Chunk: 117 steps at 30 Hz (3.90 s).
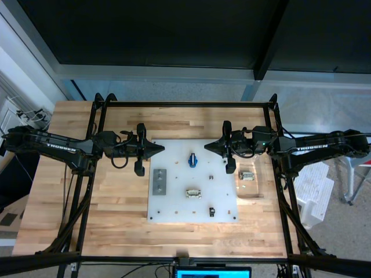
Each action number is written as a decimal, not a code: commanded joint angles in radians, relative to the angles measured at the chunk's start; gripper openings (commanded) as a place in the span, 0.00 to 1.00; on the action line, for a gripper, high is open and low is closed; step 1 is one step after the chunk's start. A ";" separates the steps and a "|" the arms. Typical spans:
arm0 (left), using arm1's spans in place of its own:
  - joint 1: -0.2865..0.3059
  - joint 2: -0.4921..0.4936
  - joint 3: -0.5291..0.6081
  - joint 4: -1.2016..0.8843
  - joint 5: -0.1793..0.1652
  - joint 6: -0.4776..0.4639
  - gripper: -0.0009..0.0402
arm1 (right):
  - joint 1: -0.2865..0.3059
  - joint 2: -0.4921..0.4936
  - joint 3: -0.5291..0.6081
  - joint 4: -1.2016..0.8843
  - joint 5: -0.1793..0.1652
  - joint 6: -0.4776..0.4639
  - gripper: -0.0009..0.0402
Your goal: Pick the HAN10E connector and install on the hub
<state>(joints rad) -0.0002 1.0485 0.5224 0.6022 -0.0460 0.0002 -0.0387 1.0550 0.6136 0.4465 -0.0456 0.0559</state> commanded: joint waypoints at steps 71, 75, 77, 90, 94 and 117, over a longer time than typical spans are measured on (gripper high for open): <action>0.000 0.000 0.000 0.000 0.000 0.000 0.02 | 0.079 -0.157 0.425 -1.854 0.053 0.132 0.06; 0.000 0.000 0.000 0.000 0.000 0.000 0.02 | 0.081 -0.144 0.425 -1.873 0.053 0.145 0.14; 0.000 0.000 0.000 0.000 0.000 0.000 0.02 | 0.083 -0.135 0.425 -1.873 0.053 0.145 0.19; 0.000 0.000 0.000 0.000 0.000 0.000 0.02 | 0.089 -0.116 0.423 -1.873 0.106 0.145 0.48; 0.000 0.000 0.000 0.000 0.000 0.000 0.02 | 0.092 -0.116 0.423 -1.870 0.106 0.145 0.52; 0.000 0.000 0.000 0.000 0.000 0.000 0.02 | 0.205 -0.038 0.379 -1.814 0.106 0.175 0.54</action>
<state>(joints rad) -0.0002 1.0485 0.5224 0.6022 -0.0460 0.0002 0.1658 1.0164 1.0065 -1.3739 0.0605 0.2310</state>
